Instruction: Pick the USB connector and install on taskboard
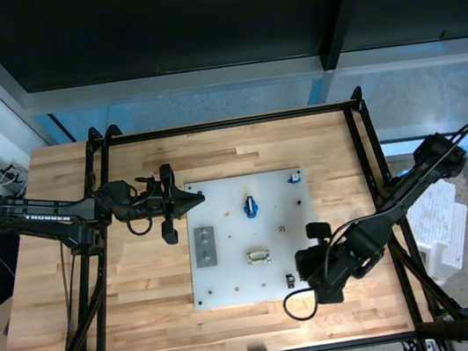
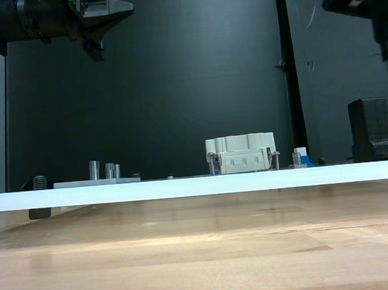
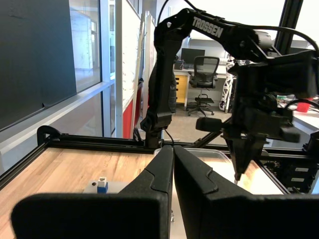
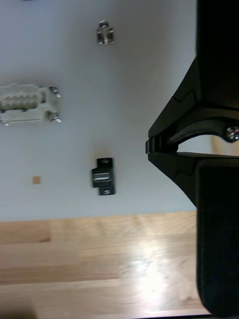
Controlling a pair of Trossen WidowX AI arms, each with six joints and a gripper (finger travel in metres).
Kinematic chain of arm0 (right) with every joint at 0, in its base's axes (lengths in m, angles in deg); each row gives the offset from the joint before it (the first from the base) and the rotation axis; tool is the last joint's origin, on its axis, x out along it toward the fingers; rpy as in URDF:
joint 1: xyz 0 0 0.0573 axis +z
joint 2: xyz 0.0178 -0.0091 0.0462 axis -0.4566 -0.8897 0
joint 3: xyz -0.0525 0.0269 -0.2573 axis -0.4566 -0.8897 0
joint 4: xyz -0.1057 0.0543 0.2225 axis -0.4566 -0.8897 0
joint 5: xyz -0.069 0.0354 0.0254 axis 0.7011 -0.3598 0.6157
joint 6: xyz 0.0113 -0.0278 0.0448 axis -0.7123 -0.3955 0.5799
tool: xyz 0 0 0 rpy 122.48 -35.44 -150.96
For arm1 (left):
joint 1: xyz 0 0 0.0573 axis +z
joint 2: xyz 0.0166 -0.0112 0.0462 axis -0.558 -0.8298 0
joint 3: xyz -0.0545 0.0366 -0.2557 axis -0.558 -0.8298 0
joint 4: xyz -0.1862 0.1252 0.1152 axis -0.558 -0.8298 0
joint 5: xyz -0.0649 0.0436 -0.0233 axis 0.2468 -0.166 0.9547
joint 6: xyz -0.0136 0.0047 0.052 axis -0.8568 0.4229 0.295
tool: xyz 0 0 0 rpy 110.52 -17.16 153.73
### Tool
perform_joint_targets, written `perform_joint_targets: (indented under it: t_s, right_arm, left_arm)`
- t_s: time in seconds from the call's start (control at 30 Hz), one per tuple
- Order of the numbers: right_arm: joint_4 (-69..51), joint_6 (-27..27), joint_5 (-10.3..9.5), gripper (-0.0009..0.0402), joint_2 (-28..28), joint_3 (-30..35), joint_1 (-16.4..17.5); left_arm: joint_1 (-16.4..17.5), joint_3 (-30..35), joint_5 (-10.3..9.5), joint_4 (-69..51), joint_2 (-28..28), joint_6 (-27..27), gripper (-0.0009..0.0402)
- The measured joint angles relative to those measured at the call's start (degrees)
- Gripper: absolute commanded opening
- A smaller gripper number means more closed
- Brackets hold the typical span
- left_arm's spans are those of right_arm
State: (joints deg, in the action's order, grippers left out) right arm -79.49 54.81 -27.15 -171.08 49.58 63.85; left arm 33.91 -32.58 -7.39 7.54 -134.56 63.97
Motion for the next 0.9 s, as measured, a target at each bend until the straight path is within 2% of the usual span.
perform_joint_targets:
  t_s: [0.4, 0.9]
  right_arm:
    - [1.5, -1.9, -0.04, 0.0, -6.5, 5.3, -1.3]
    - [3.8, -3.2, -0.52, 0.0, -7.7, 5.5, -1.4]
  left_arm:
    - [0.0, 0.0, 0.02, 0.0, 0.0, 0.0, 0.0]
    - [0.0, 0.0, 0.02, 0.0, 0.0, 0.0, 0.0]
